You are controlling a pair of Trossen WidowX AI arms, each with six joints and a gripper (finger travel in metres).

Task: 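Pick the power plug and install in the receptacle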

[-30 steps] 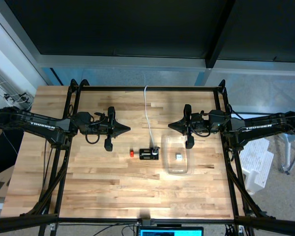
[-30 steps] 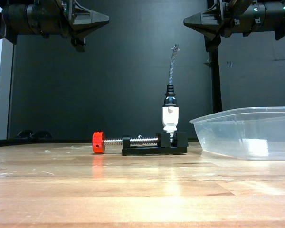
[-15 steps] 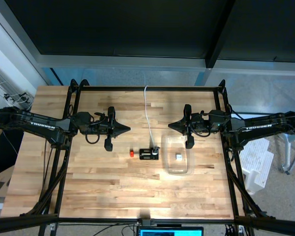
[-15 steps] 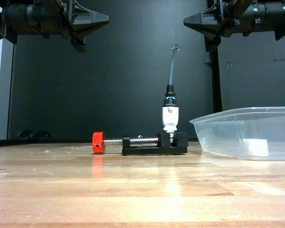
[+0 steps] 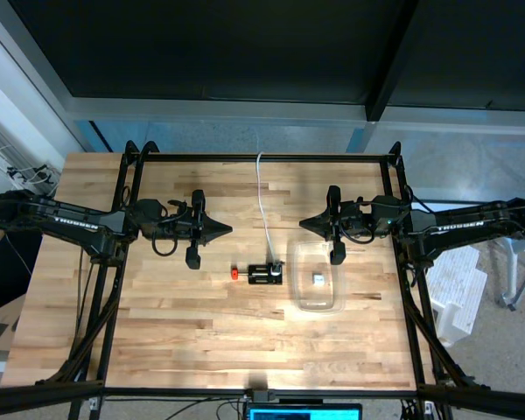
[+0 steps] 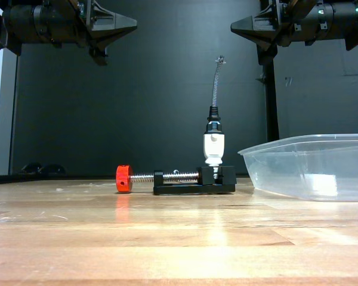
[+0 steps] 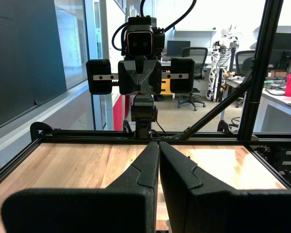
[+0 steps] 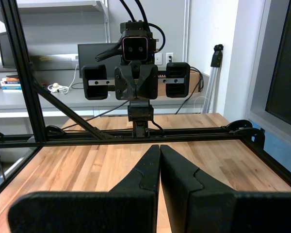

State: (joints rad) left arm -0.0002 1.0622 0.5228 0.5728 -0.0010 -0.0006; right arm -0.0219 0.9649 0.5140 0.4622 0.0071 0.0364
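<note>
white receptacle | below, between left claw and right claw

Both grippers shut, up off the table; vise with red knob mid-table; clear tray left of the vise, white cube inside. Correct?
Wrong side: the high view shows the clear tray right of the vise. Rest holds: left gripper and right gripper shut, high over the table; red knob on vise; white cube in tray.

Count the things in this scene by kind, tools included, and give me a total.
Vise: 1, black with a red knob.
Receptacle: 1, white, clamped in the vise.
Tray: 1, clear.
Cube: 1, white, in the tray.
Tools: 2, left tool and right tool, both shut, held high, facing each other.
Total: 6.
</note>
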